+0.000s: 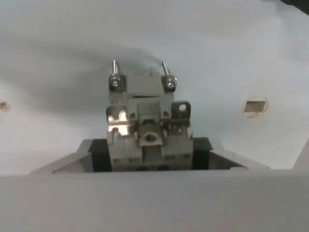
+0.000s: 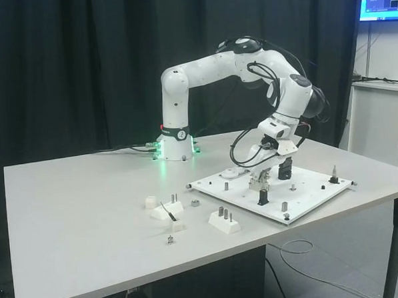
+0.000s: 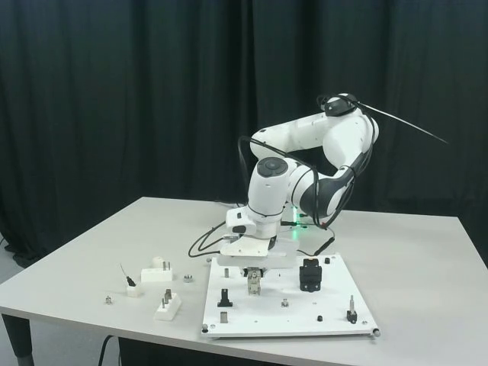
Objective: Insert waterproof.
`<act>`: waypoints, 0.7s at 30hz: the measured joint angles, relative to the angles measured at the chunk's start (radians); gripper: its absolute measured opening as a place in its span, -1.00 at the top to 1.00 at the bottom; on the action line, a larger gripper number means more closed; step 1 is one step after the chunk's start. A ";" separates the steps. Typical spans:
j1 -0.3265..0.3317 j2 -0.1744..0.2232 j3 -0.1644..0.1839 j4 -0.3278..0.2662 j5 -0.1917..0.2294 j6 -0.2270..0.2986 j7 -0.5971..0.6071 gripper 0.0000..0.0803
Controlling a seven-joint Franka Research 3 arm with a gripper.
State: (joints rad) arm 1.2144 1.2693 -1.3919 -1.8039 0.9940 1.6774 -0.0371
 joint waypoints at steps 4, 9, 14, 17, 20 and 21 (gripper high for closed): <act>0.000 0.000 0.000 0.000 0.000 -0.001 0.001 0.21; 0.000 0.000 0.000 0.001 0.000 -0.006 0.002 0.21; 0.000 0.000 0.000 0.002 0.000 -0.008 0.003 0.21; -0.001 0.000 0.000 0.002 0.000 -0.010 0.003 0.21; -0.002 0.000 -0.001 0.002 0.000 -0.012 0.004 0.21; -0.002 0.000 -0.001 0.002 0.000 -0.013 0.005 0.21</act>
